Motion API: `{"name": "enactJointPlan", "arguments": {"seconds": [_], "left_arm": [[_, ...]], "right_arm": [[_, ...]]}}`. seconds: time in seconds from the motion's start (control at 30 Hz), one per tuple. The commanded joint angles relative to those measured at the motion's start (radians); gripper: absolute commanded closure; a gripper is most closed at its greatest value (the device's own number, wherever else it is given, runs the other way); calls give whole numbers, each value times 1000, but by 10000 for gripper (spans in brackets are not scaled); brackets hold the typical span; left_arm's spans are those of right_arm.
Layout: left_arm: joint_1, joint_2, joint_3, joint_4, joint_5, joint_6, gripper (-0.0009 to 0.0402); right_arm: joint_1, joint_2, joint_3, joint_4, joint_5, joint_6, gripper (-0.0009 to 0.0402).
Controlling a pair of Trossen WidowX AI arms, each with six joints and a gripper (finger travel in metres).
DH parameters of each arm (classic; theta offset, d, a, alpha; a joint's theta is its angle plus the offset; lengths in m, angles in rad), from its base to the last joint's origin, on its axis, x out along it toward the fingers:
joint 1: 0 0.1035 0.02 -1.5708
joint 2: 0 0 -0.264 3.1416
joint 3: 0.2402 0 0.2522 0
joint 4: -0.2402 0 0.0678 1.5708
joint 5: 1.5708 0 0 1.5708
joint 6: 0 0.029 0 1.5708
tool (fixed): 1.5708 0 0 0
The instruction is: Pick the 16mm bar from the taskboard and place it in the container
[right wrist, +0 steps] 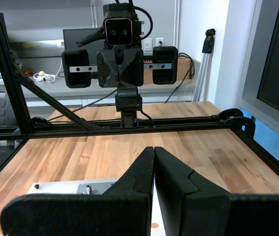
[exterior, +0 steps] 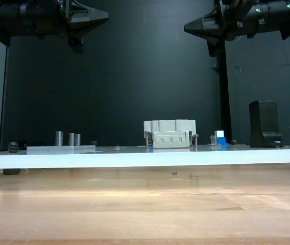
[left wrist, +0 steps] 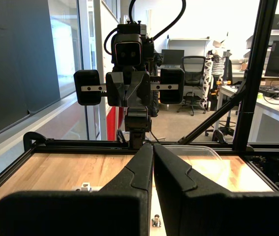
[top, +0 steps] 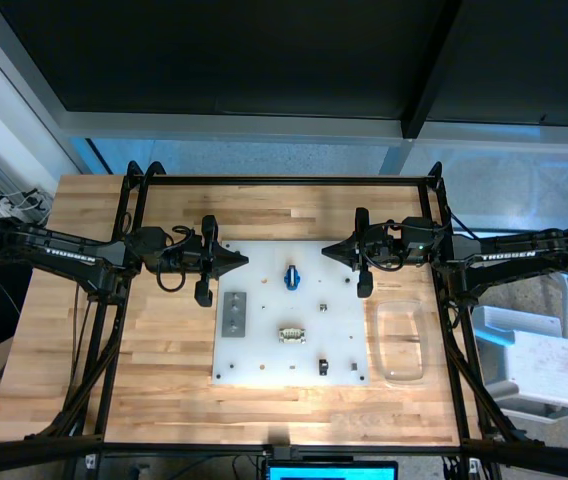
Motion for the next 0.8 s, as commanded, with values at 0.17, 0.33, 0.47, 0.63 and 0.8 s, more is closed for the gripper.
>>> {"name": "enactJointPlan", "arguments": {"seconds": [0.17,0.33,0.47,0.63,0.8], "left_arm": [[0,0,0,1,0,0,393],[0,0,0,1,0,0,393],[0,0,0,1,0,0,393],[0,0,0,1,0,0,393],[0,0,0,1,0,0,393]], "right_arm": [[0,0,0,59,0,-23,393],[0,0,0,58,0,-23,393],[0,0,8,34,0,-19,393],[2,8,88,-179,1,-19,393],[4,43,188,-402,0,-19,393]]}}
